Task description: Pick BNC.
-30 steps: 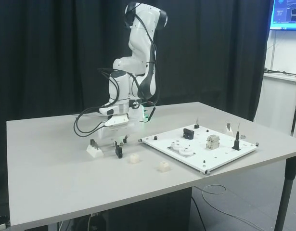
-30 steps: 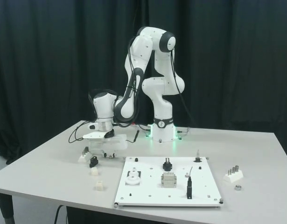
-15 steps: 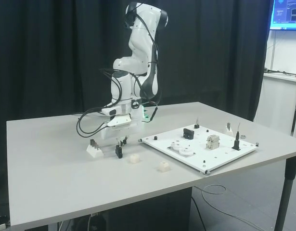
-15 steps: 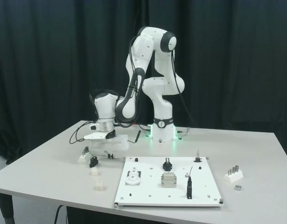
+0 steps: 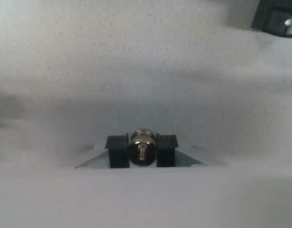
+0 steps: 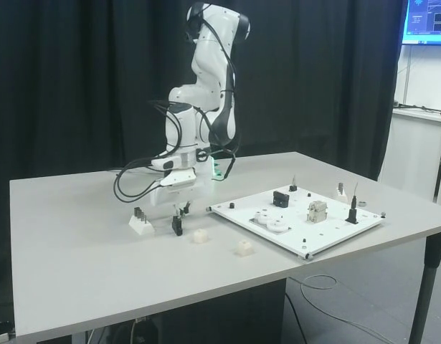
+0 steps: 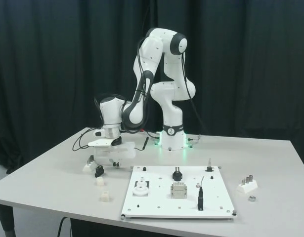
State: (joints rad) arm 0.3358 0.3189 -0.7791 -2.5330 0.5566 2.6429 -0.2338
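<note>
While clamped between the tool's (image 5: pixel 142 153) black pads, the BNC (image 5: pixel 142 148) hangs above the table (image 5: pixel 136 71).

Wrist view: black object (image 5: pixel 277 19) cut by the frame's corner, unidentifiable. Worktop (image 5: pixel 136 71) blurred throughout. Room views: small parts on the white board (image 7: pixel 156 207) too tiny to identify. Monitor (image 6: pixel 426 21) cut off at the edge.
</note>
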